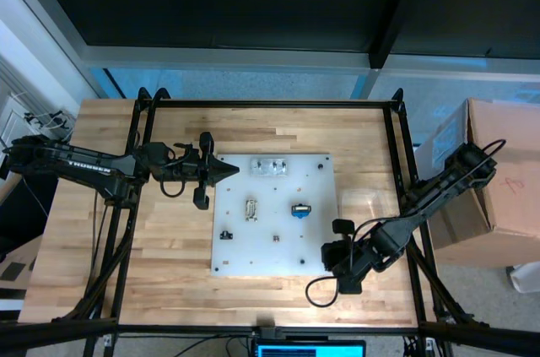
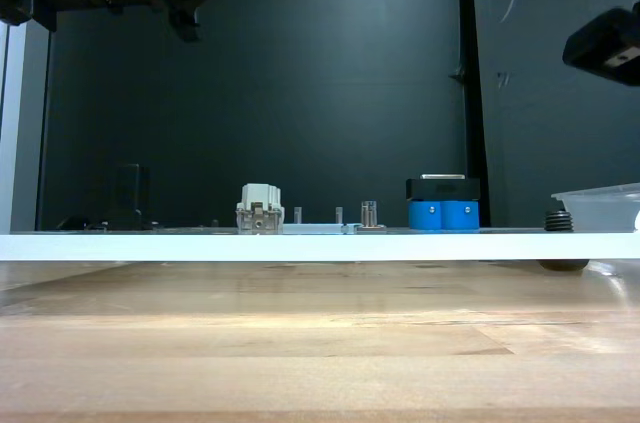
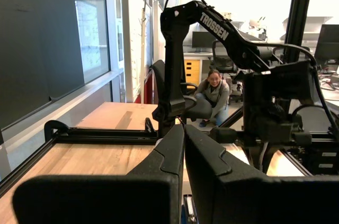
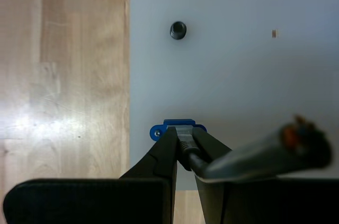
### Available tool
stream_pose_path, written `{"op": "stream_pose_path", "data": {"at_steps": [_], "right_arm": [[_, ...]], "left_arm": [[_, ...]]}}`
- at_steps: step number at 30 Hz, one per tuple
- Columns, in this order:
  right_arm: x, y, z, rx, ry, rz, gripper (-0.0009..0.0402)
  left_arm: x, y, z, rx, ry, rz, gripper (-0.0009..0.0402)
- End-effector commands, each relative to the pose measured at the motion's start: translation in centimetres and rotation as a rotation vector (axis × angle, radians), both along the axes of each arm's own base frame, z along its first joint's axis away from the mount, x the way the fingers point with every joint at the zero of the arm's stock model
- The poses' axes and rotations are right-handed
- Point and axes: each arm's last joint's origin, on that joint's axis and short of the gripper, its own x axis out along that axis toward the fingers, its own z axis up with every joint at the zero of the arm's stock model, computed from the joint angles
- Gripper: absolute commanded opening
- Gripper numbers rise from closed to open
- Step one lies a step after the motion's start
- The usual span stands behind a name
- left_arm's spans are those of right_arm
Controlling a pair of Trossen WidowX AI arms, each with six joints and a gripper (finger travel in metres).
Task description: Remove the RJ45 connector from the taskboard and place in the container
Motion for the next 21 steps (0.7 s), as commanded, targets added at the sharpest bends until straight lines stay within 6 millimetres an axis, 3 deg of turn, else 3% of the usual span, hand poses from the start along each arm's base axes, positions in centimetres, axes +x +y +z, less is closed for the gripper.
{"op": "stream_pose_path", "data": {"at_steps": [1,21], "right_arm": [[0.0,-0.1,0.5,0.002,-0.012,0.001,0.0],[-0.6,-2.4,5.5,0.01,-0.095,-0.038,0.0]], "left_arm": [[0.0,0.0,0.0,0.0,0.0,0.0,0.0],[0.0,0.0,0.0,0.0,0.0,0.0,0.0]]}}
